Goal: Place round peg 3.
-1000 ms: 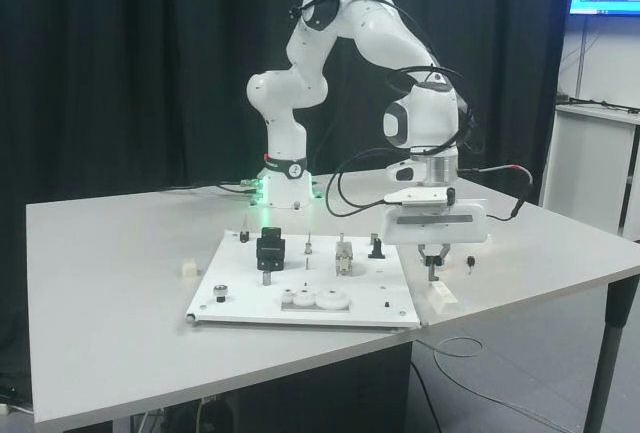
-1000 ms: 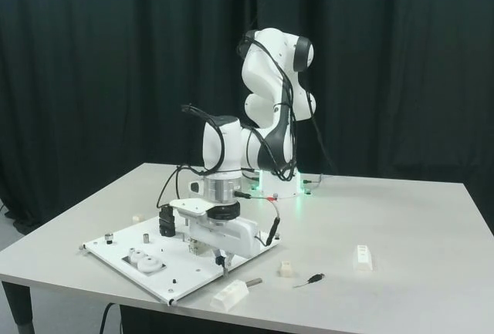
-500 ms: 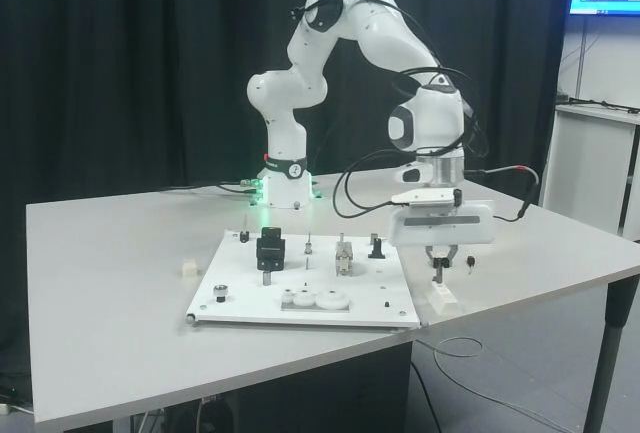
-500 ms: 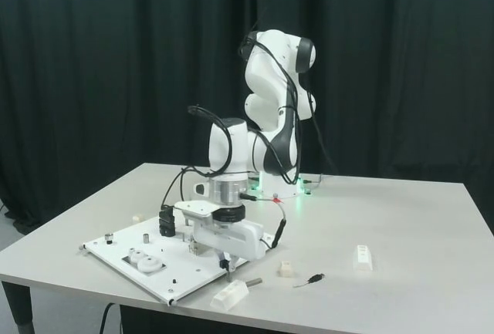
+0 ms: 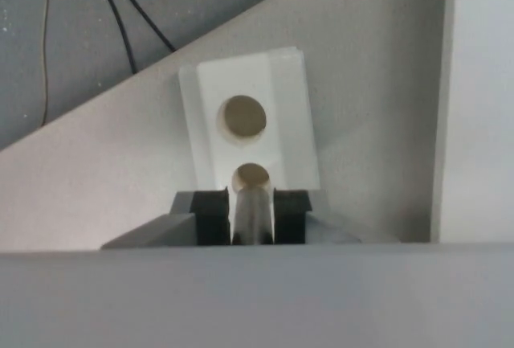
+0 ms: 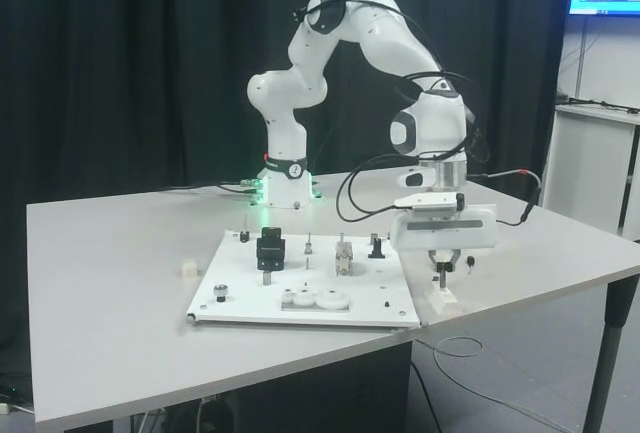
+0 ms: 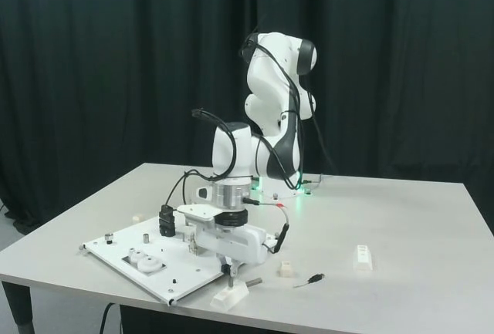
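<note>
Starting from the left of the first room view, the white board (image 6: 300, 288) carries small fittings, apart from the work. Right of it, off the board's corner, the gripper (image 6: 439, 271) hangs over a white block (image 6: 442, 300) near the desk (image 6: 100, 283) edge. Its fingers (image 5: 210, 215) pinch the round peg (image 5: 252, 213) upright, so its tip lines up over the block's nearer hole (image 5: 251, 176); the farther hole (image 5: 243, 116) stands open.

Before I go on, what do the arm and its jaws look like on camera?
The arm is white with rounded links and black joint bands. Its base glows green. Black cables loop along the forearm to the wide white gripper. The wrist view shows the jaws as black blocks.
</note>
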